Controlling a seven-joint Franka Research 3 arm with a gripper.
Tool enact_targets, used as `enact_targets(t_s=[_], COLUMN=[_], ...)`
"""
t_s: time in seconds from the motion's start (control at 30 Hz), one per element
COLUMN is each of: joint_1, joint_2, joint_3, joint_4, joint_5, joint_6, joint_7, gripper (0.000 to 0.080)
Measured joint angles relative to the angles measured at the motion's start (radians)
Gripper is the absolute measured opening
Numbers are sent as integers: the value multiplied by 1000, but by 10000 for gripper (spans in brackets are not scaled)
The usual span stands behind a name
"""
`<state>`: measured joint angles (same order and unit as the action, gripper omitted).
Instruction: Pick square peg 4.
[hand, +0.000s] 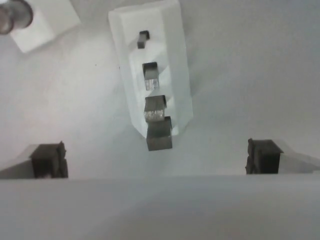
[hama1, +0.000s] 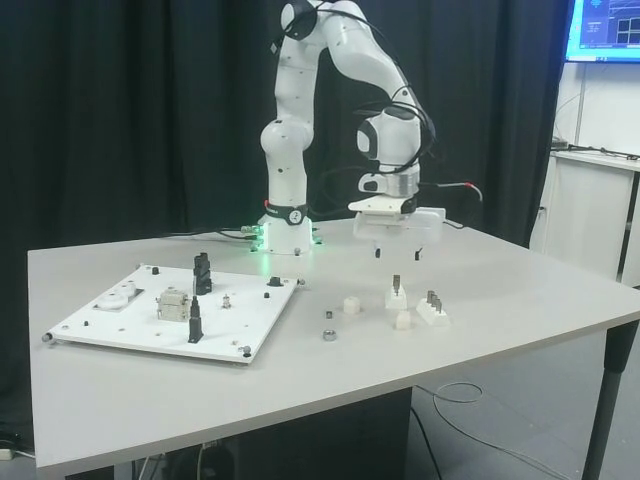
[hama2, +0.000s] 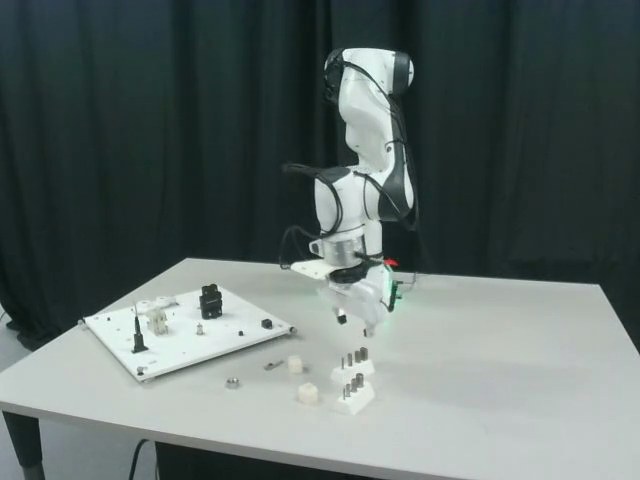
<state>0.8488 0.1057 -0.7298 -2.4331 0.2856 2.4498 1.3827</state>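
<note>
In the first room view, the board lies at lower left on the table. Right of it sit a nut and small blocks, then two peg holders at centre right, below the tool.

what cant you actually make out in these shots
- Wrist view: no numbers show on the square pegs, so peg 4 can't be identified.
- Wrist view: the round part is cut by the picture's edge.
- Room views: the pegs in the white holder are too small to count.
</note>
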Motion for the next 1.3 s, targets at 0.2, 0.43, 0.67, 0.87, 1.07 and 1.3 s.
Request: enact_targets(t_s=[0.2,0.43,0.67,0.87,1.07,1.3], joint_1=[6,6,6,6,5,-10], joint_2=[18,48,80,98,110,122], joint_3=[20,38,47,55,64,93], joint_4=[-10,-15,-20,-24,-29,-32], joint_5=[-25,-38,-38,-37,-34,-26], joint_6=[38,81,106,117,119,121], joint_7=[0,0,0,0,6,18], gripper=[800,800,800,800,800,800])
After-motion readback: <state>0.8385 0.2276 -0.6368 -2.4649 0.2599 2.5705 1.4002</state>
